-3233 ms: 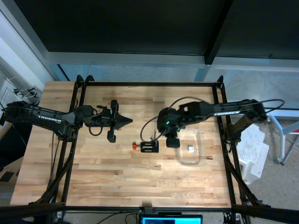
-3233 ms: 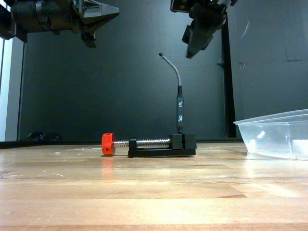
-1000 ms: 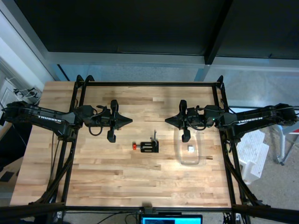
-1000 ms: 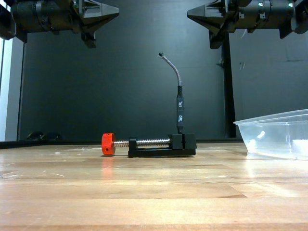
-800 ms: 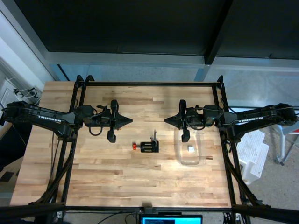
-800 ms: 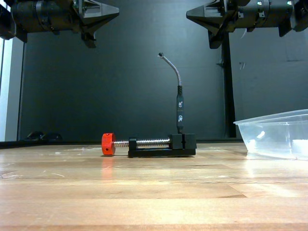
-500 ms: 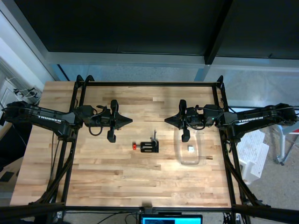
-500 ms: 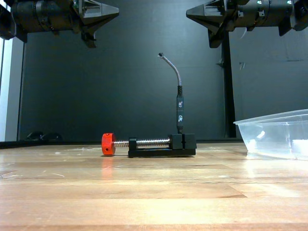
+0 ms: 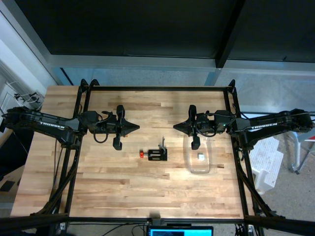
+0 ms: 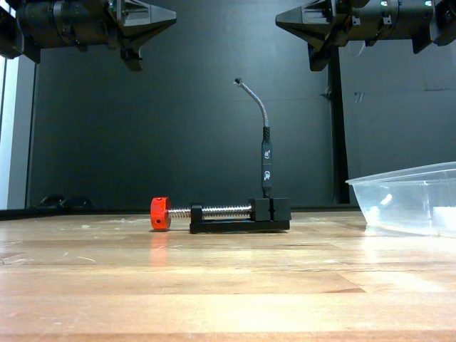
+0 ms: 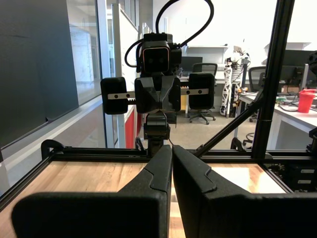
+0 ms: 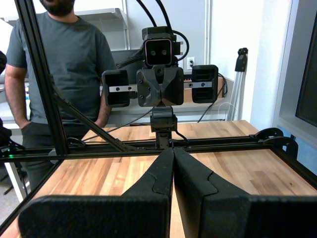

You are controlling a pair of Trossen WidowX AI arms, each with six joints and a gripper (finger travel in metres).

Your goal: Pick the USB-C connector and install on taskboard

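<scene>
Above the desk, high view: the right jaws no longer hang over the taskboard. They have pulled back toward the right side and now sit level near the far end of the clear plastic tray. Their tips face the left jaws, which hover well apart on the other side, unchanged. The USB-C connector is left behind at the board's right end. A small white square piece lies in the tray.

Low view: the connector stands upright in the block of the taskboard. Its braided stub curves up and leftward, and nothing holds it. The orange-red knob is at the opposite end. Both sets of jaws are high, well clear of it.

Left wrist view: left jaws clenched tip to tip, nothing between them.

Right wrist view: right jaws likewise clenched and empty.

Reading: the release is done and the retreat finished, with no motion over the last second. The connector appears seated and the task looks complete, though how deep it sits cannot be told.
</scene>
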